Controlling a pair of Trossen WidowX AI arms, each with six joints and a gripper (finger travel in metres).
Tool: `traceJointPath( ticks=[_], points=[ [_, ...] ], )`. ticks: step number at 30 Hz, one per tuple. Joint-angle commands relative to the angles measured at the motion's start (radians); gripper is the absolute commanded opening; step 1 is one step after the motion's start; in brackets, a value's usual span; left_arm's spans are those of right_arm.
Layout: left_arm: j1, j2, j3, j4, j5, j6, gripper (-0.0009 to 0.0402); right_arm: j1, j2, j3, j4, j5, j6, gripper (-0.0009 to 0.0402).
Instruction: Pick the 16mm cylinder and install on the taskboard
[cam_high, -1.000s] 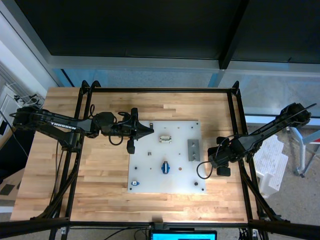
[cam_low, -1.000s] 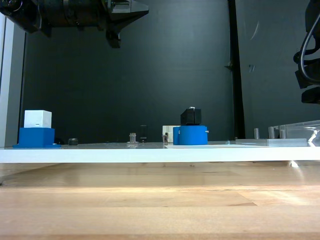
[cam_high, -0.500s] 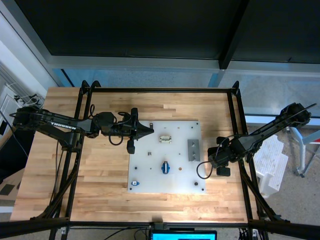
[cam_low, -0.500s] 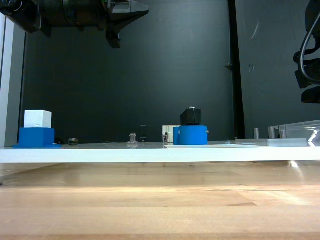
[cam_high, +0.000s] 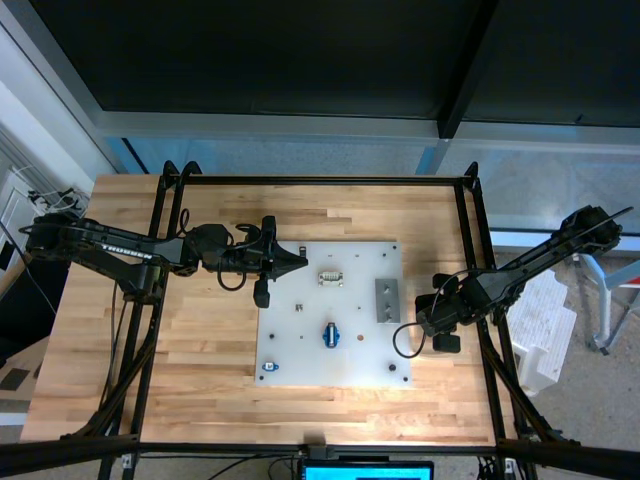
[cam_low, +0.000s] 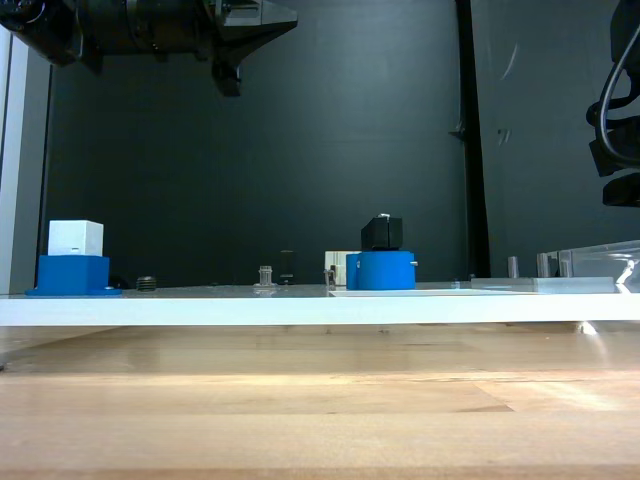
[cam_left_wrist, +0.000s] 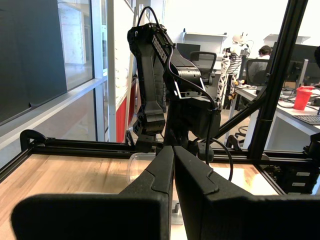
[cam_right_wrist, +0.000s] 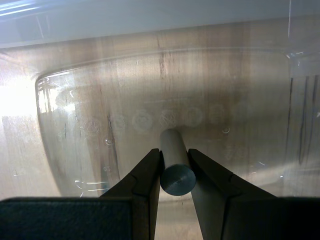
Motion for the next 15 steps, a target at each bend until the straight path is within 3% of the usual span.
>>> traceJointPath(
  ticks=[1, 15],
  points=[
    [0.0, 0.0, 0.0, 0.0, 0.0, 0.0, 0.0, 0.0, 0.0, 0.0, 0.0, 0.0, 0.001, 0.0002],
    [0.0, 0.0, 0.0, 0.0, 0.0, 0.0, 0.0, 0.0, 0.0, 0.065, -0.021, -0.001, 0.027, 0.0004]
  ],
)
